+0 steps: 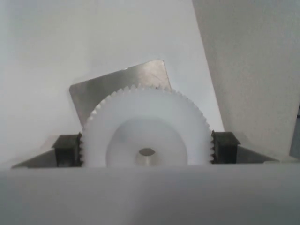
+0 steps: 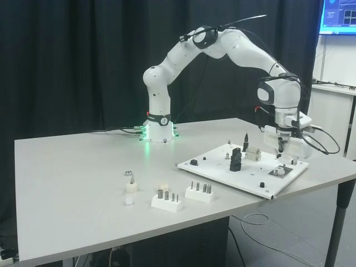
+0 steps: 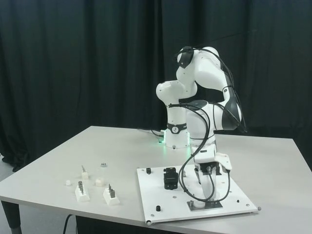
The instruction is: Insert large gear.
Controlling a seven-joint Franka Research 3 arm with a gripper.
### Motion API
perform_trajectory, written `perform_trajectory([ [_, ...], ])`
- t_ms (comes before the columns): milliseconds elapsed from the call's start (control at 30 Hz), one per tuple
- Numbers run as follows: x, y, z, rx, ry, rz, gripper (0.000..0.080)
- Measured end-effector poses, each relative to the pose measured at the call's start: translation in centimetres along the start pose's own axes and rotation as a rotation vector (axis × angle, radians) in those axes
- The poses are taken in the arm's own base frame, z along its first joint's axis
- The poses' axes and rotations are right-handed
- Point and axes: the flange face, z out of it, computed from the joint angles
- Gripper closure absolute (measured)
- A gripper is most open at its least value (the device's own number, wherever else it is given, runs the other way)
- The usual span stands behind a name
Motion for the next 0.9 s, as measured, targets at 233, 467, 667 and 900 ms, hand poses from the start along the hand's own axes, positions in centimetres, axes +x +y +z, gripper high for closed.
perform_trajectory([
  [233, -0.2, 0.3, 0.4, 0.016, 0.017, 0.002, 0.0209],
  [467, -0.3, 0.1, 0.8, 0.024, 0.017, -0.004, 0.0209],
  [667, -0.2, -0.2, 1.2, 0.032, 0.014, -0.007, 0.0209],
  [900, -0.1, -0.7, 1.6, 0.041, 0.011, -0.012, 0.0209],
])
